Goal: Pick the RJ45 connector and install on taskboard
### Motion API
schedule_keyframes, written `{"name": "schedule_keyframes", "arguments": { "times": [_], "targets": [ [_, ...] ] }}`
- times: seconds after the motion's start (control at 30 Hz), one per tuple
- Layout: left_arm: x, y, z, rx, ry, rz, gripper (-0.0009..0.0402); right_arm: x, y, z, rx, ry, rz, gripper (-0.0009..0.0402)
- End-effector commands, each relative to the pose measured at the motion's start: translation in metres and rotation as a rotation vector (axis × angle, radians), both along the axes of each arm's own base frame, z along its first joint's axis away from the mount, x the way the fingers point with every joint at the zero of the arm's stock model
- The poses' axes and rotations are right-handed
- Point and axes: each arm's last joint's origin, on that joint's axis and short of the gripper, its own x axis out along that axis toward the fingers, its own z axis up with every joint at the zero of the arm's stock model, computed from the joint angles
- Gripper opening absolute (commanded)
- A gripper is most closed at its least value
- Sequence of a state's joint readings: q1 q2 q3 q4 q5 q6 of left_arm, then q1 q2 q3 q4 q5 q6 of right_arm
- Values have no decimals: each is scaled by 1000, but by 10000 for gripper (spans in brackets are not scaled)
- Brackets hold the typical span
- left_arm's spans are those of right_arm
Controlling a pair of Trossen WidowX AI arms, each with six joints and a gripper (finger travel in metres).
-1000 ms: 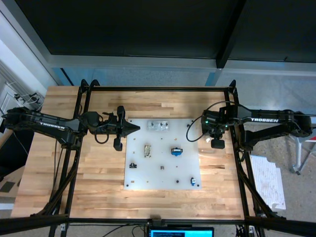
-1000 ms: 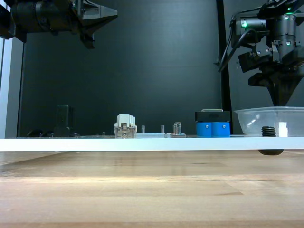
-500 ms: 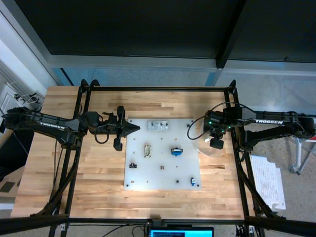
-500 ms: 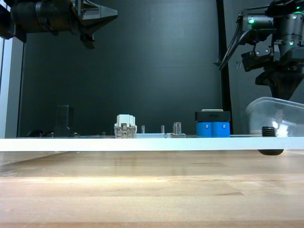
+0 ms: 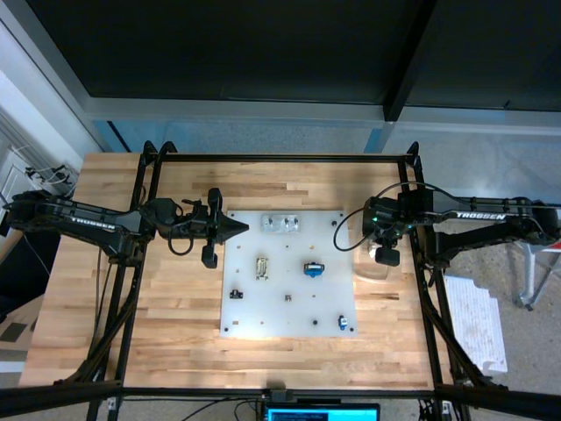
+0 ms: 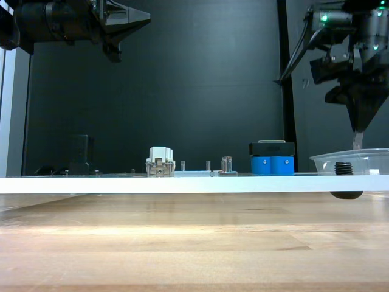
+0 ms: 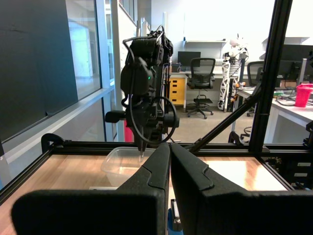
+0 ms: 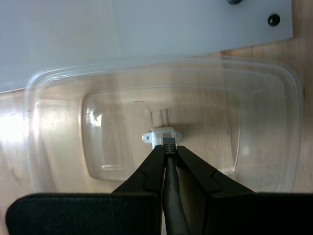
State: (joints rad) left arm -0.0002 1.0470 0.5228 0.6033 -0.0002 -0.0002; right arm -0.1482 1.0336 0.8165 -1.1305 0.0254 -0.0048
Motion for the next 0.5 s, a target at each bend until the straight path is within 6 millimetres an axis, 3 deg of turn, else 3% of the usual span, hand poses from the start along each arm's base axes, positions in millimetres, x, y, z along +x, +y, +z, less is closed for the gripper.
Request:
{"name": "schedule_keyframes", "arguments": {
  "times": [0.03,0.27,0.5],
  "targets": [
    [0,0,0,0,0,0,0,3,7,12,6,3,18,0],
    [0,0,0,0,0,0,0,17,32,28,27,22,71,0],
    [0,0,0,0,0,0,0,29,62,30,51,43,89,0]
  ]
}}
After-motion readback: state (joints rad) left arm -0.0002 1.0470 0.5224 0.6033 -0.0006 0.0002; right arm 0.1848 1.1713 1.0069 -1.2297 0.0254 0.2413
